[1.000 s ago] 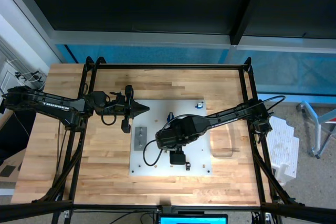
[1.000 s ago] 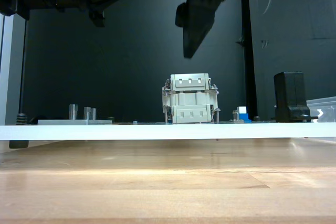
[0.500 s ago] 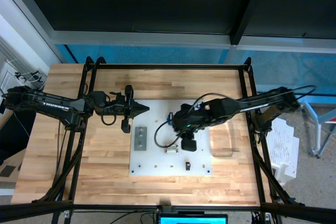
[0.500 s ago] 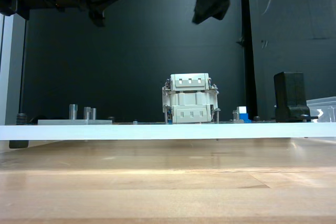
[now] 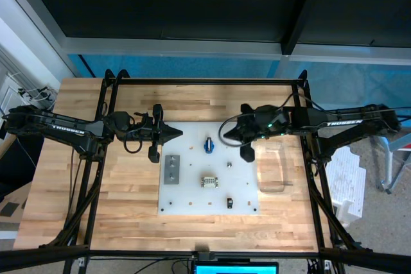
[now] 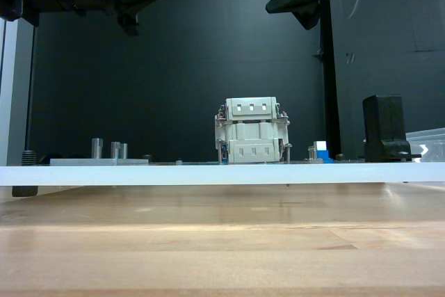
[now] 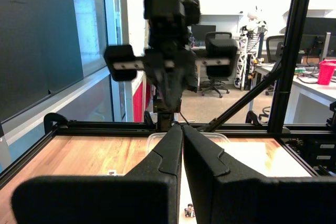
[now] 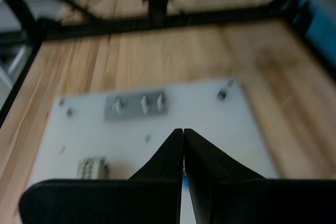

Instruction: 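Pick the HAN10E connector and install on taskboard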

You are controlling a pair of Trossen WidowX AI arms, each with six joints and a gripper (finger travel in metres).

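Observation:
The HAN10E connector stands upright on the white taskboard, near its middle, with no gripper touching it. The low view shows the connector seated on the board's edge line. My right gripper hovers high over the board's far right part, fingers shut with nothing between them; in the right wrist view the connector lies well ahead of the closed tips. My left gripper hangs shut and empty above the board's far left corner, its closed tips pointing toward the right arm.
On the board are a grey block with three pins, a blue part and a black fitting. A clear plastic tray lies just right of the board. A black frame borders the wooden table.
The right arm has risen off the connector and drawn back up and to the right, leaving the connector standing on the board. The left arm has not moved.

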